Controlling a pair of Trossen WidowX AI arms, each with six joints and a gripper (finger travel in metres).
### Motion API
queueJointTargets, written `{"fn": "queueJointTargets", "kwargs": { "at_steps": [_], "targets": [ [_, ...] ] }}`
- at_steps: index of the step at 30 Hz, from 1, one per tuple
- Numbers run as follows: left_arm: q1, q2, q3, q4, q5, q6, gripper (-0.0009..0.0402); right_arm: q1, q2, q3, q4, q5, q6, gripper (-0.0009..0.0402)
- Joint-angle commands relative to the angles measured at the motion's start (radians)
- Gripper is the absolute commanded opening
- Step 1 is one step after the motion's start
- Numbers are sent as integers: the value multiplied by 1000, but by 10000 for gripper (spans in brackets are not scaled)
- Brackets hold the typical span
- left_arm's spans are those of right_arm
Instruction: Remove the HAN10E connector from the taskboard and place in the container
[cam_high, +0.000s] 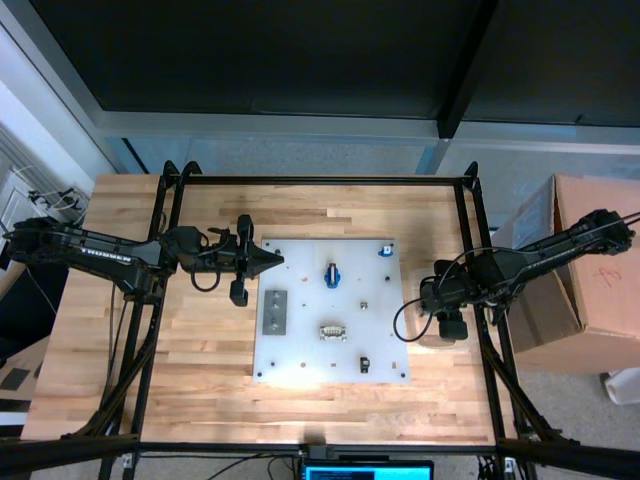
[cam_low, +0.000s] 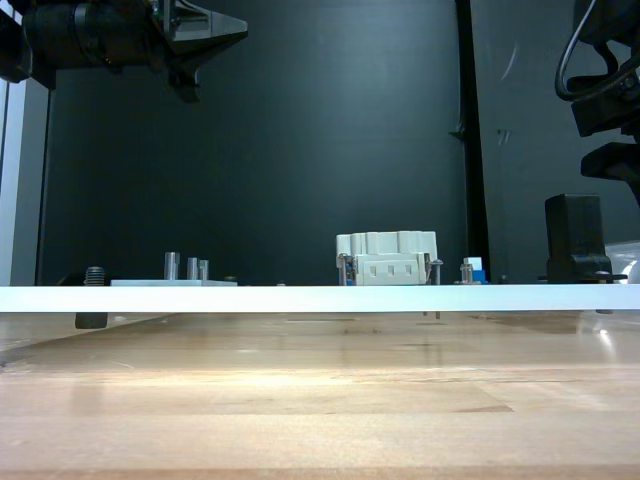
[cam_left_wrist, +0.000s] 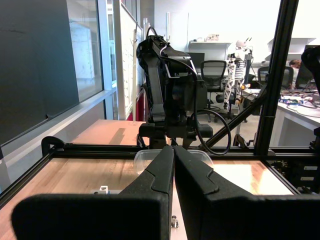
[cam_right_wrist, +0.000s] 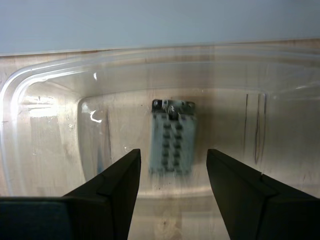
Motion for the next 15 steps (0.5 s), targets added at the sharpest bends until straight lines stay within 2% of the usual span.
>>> {"fn": "queueJointTargets", "kwargs": {
  "at_steps": [1, 8, 11, 15],
  "targets": [
    [0, 0, 0, 0, 0, 0, 0, 0, 0, 0, -1, 0, 0, 206],
    [0, 0, 0, 0, 0, 0, 0, 0, 0, 14, -3, 12, -2, 217],
    [0, 0, 0, 0, 0, 0, 0, -2, 0, 39, -27, 36, -6, 212],
    [0, 0, 0, 0, 0, 0, 0, -23, 0, 108, -56, 38, -31, 193]
  ]
}}
